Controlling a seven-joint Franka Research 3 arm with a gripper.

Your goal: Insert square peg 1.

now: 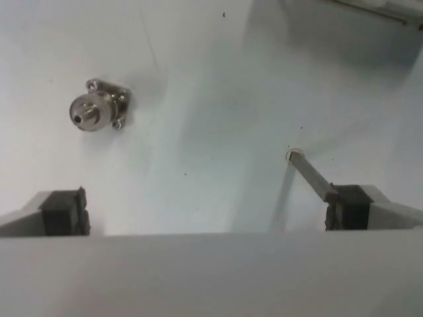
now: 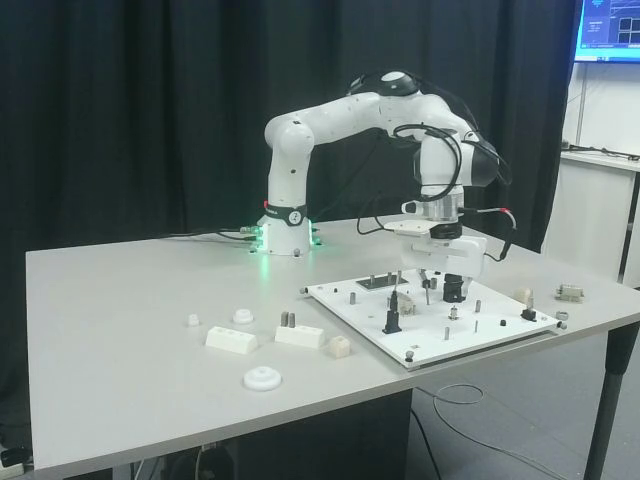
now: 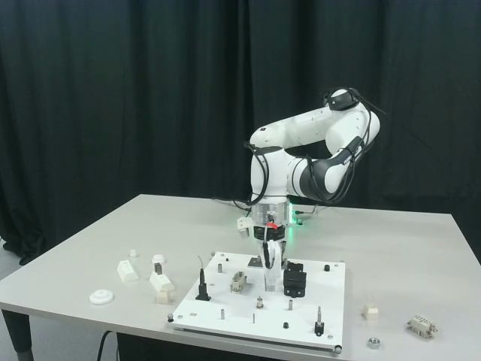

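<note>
Your end effector [image 1: 205, 211] hangs over the white board [image 2: 430, 325], fingers spread wide apart. In the wrist view you see one black pad [image 1: 65, 212] on one side and the other pad on the opposite side, w/ bare board between them. A thin square peg [image 1: 309, 173] leans against the inner face of one pad, touching it at one end; its other end points away toward the board. It's tilted, not upright, and nothing clamps it from the other side. You can't tell from the wrist view whether the peg's far tip touches the board. A metal connector [image 1: 99, 105] w/ a four-hole flange sits on the board, well apart from the peg and outside the gap between the pads.

In the first room view the arm [image 2: 380, 110] reaches out from its base [image 2: 285, 225] at the back of the bench [image 2: 120, 320] and points the end effector [image 2: 440, 285] straight down above the middle of the board. Small posts and black fixtures stand on the board around it. On the bench beside the board lie white blocks [image 2: 265, 338], a white disc [image 2: 262, 378] and a few smaller white bits. Second room view: end effector [image 3: 269, 259] just above the board [image 3: 331, 301], next to a black block [image 3: 294, 280].
</note>
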